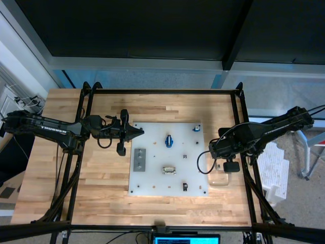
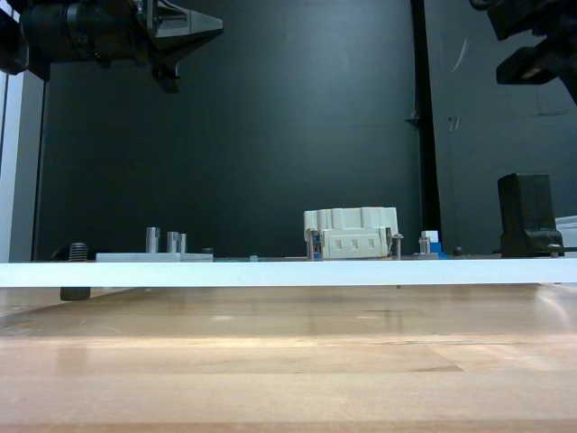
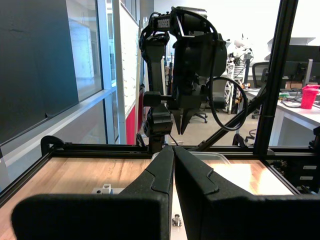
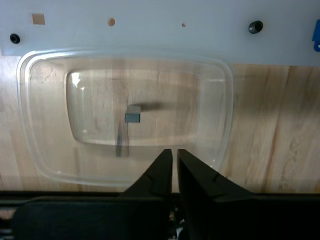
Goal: Pick the 16mm bar and install on taskboard
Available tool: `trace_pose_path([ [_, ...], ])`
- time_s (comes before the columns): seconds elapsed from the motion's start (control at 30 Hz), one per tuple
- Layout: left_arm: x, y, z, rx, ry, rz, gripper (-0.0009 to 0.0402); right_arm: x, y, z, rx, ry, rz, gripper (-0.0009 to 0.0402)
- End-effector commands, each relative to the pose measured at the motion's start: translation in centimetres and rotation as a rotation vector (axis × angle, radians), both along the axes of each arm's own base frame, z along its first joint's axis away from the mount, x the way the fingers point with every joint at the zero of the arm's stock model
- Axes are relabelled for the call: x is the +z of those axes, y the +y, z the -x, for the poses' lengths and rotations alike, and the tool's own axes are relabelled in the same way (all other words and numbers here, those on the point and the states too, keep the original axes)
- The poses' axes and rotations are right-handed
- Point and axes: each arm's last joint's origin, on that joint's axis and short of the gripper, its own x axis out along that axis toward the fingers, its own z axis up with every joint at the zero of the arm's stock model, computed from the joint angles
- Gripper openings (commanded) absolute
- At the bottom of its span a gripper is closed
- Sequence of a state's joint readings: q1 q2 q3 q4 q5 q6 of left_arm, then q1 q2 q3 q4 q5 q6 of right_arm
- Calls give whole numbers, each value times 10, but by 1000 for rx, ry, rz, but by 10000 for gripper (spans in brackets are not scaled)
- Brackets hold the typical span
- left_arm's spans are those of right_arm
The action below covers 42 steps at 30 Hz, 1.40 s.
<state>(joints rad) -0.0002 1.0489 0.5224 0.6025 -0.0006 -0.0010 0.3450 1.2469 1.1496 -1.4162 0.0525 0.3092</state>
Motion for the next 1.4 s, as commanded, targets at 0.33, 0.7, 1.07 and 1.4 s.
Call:
trace_pose_path([
  [0.33,0,0,0,0,-1,0,0,-14,4,-3,-7,-4,-2,141],
  [0.7,0,0,0,0,-1,0,0,-34,12,0,-26,-5,-9,188],
  [1.07,0,0,0,0,-1,0,0,-53,15,1,-25,-7,-14,209],
  [1.4,0,0,0,0,-1,0,0,-69,21,0,-7,8,-31,208],
])
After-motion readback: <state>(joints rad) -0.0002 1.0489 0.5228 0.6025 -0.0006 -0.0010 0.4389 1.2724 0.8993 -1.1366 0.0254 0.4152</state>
